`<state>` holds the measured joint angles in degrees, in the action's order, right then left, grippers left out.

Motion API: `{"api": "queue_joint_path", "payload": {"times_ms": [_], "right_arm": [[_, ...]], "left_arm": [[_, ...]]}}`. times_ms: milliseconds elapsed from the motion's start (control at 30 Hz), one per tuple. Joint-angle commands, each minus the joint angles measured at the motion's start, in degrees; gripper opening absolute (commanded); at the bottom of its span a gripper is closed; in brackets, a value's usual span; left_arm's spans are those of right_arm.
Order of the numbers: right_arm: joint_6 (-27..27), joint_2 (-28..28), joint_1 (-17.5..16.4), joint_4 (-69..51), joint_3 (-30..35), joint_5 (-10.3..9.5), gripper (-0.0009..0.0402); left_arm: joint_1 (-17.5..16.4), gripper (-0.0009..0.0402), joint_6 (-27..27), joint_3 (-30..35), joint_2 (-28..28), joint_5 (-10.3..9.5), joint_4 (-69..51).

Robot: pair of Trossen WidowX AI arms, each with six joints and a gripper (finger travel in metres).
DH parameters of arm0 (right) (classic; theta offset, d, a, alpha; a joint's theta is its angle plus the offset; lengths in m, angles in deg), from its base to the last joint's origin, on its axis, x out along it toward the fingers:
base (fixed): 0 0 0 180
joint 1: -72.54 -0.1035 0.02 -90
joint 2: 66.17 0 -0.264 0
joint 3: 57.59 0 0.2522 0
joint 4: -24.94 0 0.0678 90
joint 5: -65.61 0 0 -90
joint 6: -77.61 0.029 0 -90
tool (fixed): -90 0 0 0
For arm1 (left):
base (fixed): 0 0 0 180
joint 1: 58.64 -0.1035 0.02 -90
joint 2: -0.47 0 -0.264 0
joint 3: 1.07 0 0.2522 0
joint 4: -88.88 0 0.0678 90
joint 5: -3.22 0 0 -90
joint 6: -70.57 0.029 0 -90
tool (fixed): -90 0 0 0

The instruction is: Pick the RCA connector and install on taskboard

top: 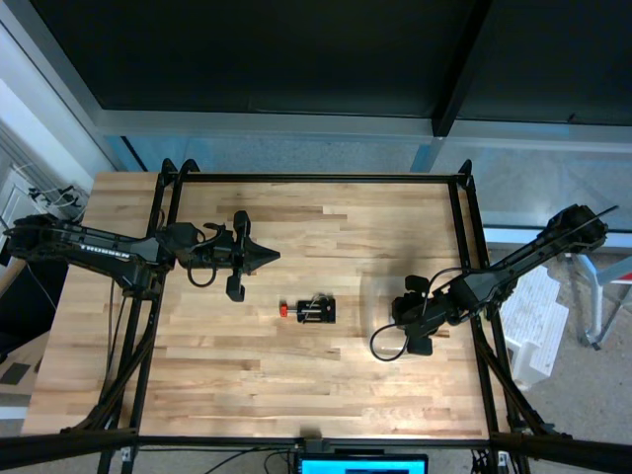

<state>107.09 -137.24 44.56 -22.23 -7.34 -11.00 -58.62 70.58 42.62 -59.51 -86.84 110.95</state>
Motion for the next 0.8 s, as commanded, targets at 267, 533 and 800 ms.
{"api": "queue_joint_path", "payload": {"times_ms": [267, 533, 800], "right_arm": [[0.04, -0.59, 0.11, 2.51, -1.53, 0.13, 0.0155], [-0.2, -0.59, 0.15, 3.85, -2.49, 0.13, 0.0136], [-0.79, -0.59, 0.22, 4.39, -2.73, 0.37, 0.0108]], "left_arm": [[-0.02, 0.0, 0.0, 0.02, -0.02, 0.04, 0.0], [0.0, 0.0, 0.0, 0.02, -0.02, 0.02, 0.02], [0.0, 0.0, 0.0, 0.02, -0.02, 0.02, 0.0]]}}
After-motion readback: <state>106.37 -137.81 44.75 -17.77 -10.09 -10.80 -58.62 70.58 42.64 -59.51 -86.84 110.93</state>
